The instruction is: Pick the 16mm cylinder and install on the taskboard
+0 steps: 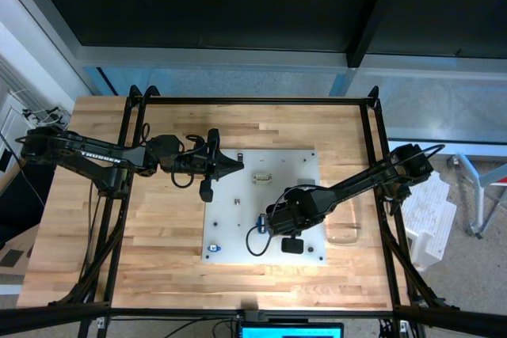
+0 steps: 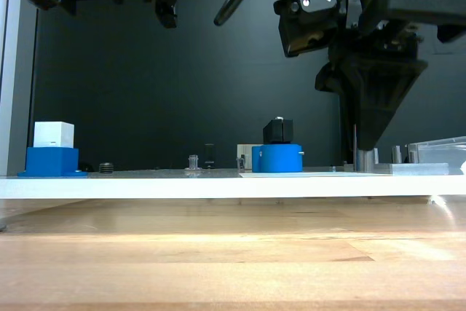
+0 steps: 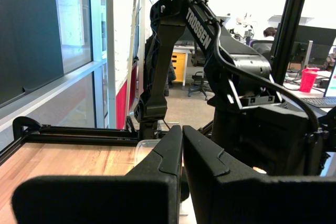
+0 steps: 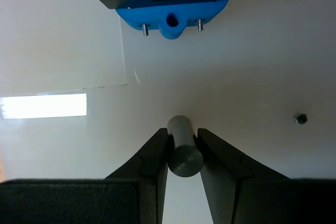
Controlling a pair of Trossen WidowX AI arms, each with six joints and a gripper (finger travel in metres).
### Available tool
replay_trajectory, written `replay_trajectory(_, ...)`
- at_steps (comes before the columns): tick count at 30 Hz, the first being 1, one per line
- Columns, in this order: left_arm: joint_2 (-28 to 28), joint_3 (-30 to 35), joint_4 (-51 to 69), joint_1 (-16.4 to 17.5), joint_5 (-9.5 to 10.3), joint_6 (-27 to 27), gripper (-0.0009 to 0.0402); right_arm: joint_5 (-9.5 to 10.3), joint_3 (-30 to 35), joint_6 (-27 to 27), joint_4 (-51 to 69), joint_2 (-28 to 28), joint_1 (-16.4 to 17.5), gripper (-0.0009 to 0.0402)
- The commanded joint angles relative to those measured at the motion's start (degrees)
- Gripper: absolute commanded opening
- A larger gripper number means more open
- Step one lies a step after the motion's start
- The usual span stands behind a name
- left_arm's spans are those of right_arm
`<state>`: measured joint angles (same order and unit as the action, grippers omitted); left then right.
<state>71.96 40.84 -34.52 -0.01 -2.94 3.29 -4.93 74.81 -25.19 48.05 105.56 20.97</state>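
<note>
The right tool point(image 4: 182, 138) is clamped on the 16mm cylinder point(image 4: 185, 159), which it carries low over the white taskboard point(image 1: 301, 165) just short of the blue connector point(image 4: 173, 17). The peg stands on end between the two fingers, its flat upper face turned to the wrist camera and its lower end close to the plate. Whether it touches the plate cannot be told.

The peg looks like solid metal: stiff, smooth and probably slick, dense for its size yet no load for the arm. It is not fragile. The fingers pinch its curved flank, so each bears along a thin line only, and the peg could roll or tip if nudged sideways. A grip across the round side near the upper end, as here, seems right, since it leaves the lower end free to enter a hole.

Bare board lies all round the peg. A small dark hole point(image 4: 300, 119) sits well to one side, but it cannot be told whether this is the seat. The blue connector is the nearest obstacle.

Past the board's right edge a clear tray point(image 1: 345, 225) rests on the wooden worktop point(image 1: 158, 259), near the right arm's forearm.

The left tool point(image 3: 182, 136) hangs above the board's far-left corner with its fingers pressed together on nothing — well apart from the work.
</note>
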Motion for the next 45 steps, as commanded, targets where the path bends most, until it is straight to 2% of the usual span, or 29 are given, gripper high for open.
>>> replay_trajectory(1,0.02,0.02,-0.02,0.02,-0.02,0.0,0.0,-0.02,-1.53,-0.02,-1.6,0.02,0.02,0.0)
replay_trajectory(15,0.02,0.02,0.0,0.02,-0.02,0.0,0.0,0.0,-2.19,0.13,-3.04,0.02,0.02,0.0005)
replay_trajectory(18,0.02,0.02,-0.02,0.02,0.0,0.0,0.0,0.0,-2.19,0.13,-3.45,0.02,0.02,0.0033)
replay_trajectory(27,0.02,0.02,-0.02,0.0,-0.02,-0.02,0.0,-0.07,-2.19,0.15,-4.26,-0.13,0.02,0.0159)
replay_trajectory(33,0.02,0.02,-0.02,0.0,0.0,-0.02,0.0,-0.04,-2.19,0.22,-4.31,-1.25,0.0,0.0223)
replay_trajectory(39,0.02,0.02,-0.02,0.02,0.0,-0.02,0.0,-0.02,-2.19,1.9,-4.02,-4.7,0.0,0.0258)
replay_trajectory(45,0.02,0.02,0.0,0.0,-0.02,0.0,0.0,-0.04,-2.4,3.76,-1.09,-8.66,-0.07,0.0258)
